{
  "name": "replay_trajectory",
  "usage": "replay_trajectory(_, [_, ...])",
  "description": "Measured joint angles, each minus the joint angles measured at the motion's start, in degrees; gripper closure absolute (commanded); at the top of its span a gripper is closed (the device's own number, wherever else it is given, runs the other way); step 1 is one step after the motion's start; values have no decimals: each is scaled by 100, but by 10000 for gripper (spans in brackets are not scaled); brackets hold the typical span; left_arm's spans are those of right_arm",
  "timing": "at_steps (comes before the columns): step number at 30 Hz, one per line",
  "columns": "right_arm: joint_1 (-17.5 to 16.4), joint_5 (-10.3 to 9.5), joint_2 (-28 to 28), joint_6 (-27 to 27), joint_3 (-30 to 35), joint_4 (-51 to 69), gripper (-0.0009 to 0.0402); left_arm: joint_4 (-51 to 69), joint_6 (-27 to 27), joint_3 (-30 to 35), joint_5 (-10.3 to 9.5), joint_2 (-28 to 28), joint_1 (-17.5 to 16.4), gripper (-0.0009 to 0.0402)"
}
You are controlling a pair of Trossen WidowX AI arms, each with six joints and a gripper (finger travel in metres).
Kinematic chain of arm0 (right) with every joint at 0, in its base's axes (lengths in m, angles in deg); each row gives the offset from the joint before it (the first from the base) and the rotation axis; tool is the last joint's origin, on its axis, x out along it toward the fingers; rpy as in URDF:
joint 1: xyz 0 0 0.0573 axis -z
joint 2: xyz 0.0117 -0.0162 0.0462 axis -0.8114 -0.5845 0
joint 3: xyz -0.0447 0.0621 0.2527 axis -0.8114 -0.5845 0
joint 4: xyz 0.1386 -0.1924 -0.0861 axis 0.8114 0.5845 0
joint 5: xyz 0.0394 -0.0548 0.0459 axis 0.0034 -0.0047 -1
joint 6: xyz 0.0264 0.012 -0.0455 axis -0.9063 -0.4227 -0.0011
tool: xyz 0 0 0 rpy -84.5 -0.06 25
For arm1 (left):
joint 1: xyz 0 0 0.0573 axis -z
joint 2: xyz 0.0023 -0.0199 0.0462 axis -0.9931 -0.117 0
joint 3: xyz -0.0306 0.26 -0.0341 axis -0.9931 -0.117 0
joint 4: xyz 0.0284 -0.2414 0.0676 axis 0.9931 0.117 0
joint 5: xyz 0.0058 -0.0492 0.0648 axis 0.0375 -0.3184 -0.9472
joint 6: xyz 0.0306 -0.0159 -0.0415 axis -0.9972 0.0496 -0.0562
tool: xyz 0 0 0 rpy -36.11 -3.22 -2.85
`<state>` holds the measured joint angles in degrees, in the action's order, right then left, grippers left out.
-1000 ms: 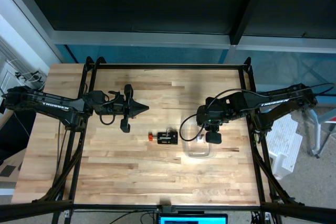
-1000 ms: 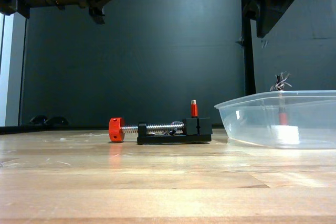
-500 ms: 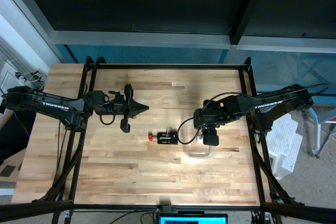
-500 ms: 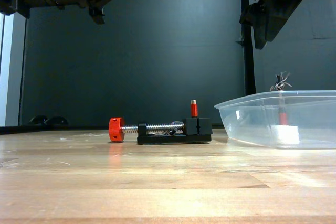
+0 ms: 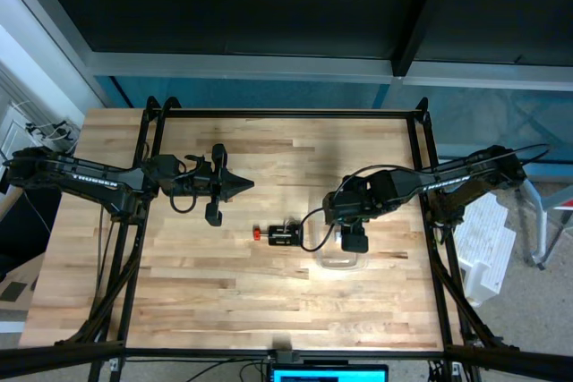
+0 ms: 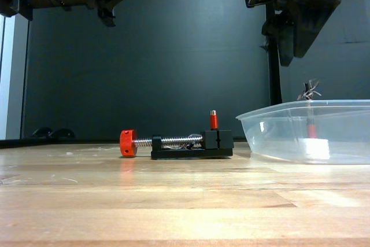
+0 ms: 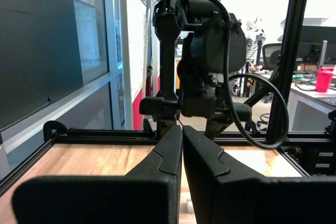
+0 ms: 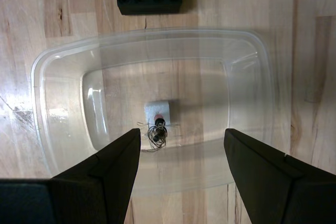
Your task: Pick the rca connector and install on the hub
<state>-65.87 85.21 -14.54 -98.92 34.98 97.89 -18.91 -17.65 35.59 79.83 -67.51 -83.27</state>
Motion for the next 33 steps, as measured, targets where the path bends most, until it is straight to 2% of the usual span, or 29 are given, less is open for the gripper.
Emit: replay_trajectory(33, [-109, -4, -667, -42, -37, -343, 171, 0, -2, 0, 0, 0, 0, 393])
